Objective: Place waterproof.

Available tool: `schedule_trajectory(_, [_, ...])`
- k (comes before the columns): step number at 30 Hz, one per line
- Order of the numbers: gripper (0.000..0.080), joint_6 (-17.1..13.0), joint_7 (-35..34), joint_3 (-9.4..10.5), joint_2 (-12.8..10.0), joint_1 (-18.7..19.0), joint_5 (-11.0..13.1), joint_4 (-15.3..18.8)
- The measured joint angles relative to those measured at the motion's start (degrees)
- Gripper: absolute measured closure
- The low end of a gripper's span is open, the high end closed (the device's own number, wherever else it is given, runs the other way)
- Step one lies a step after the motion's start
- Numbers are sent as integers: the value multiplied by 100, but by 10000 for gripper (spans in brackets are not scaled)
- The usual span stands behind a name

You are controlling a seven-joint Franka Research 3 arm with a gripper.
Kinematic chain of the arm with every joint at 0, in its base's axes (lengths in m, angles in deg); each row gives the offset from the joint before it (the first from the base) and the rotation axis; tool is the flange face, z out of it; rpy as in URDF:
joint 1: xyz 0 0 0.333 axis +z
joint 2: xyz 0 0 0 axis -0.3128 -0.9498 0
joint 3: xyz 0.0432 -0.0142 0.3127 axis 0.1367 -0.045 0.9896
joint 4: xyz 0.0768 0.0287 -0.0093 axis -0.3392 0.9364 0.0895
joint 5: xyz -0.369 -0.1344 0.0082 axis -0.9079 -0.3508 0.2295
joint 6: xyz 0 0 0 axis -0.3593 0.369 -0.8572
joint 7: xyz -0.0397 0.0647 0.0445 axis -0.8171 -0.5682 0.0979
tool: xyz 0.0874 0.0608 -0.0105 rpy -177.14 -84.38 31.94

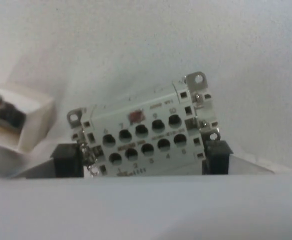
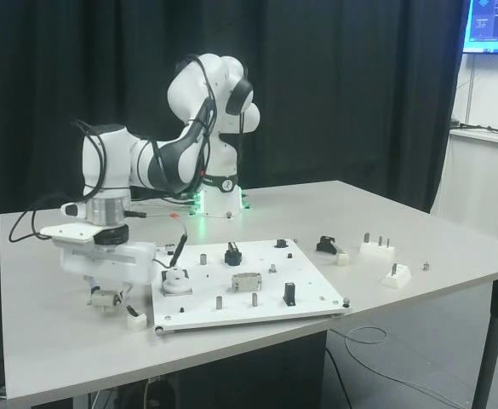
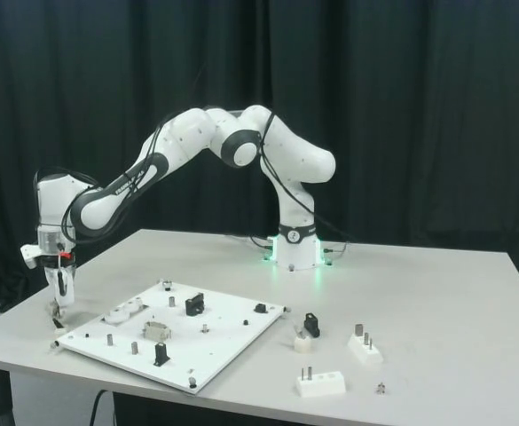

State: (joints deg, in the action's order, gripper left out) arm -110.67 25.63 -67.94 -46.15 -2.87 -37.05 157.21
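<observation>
Connector (image 1: pixel 146 137) sits clamped between pincer (image 1: pixel 143 160) fingers.

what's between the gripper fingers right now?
In the wrist view, a white connector block with ten numbered holes sits clamped between the two black fingertips of the gripper.

black curtains (image 3: pixel 419 106) | grey table (image 3: pixel 436 293) | white cabinet (image 2: pixel 478 175) | screen (image 2: pixel 494 25)
</observation>
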Motion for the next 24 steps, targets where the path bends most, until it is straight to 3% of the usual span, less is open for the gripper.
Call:
schedule_trajectory(10, [281,231,-53,-43,153,3,0,1])
schedule_trajectory(24, [281,302,-94,-115,173,20,0,4])
